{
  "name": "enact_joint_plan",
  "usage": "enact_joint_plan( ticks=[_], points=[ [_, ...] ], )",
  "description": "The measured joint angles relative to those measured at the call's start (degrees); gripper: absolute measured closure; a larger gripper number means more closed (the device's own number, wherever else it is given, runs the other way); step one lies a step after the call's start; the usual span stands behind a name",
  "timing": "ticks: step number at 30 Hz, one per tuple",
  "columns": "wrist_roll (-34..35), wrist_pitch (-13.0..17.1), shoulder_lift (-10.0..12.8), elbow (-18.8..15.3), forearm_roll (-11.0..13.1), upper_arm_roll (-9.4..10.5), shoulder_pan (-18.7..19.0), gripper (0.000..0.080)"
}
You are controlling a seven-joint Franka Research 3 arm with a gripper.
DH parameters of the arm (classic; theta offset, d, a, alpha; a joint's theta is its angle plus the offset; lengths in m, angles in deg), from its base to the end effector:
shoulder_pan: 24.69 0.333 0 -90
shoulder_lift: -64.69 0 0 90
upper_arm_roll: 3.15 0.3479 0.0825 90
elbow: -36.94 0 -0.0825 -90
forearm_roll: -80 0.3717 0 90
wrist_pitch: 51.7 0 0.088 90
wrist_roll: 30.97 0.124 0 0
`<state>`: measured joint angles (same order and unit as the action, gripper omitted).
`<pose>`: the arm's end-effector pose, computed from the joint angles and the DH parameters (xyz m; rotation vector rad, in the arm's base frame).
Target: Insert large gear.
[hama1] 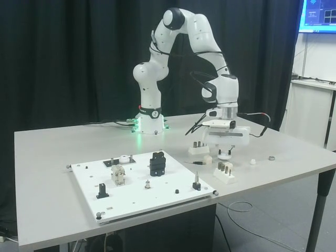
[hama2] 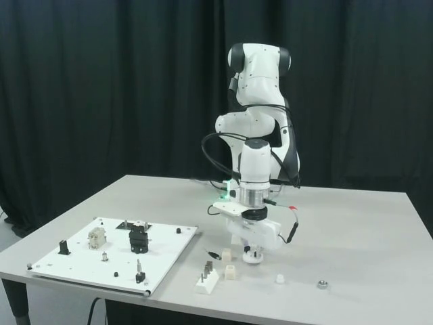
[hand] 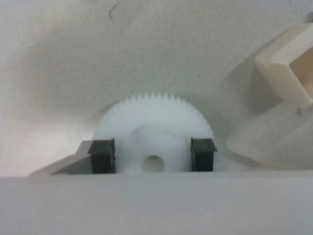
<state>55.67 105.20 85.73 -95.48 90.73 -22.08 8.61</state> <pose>0.5240 0.1264 0.2249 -2.3607 1.9991 -0.1288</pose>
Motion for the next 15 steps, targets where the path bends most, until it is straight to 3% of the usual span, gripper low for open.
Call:
enact_joint_plan(
  ticks=[15],
  points=[
    [0.0, -1.35, -0.86, 0.0, -0.31, -0.19, -0.1, 0.0473]
  ],
)
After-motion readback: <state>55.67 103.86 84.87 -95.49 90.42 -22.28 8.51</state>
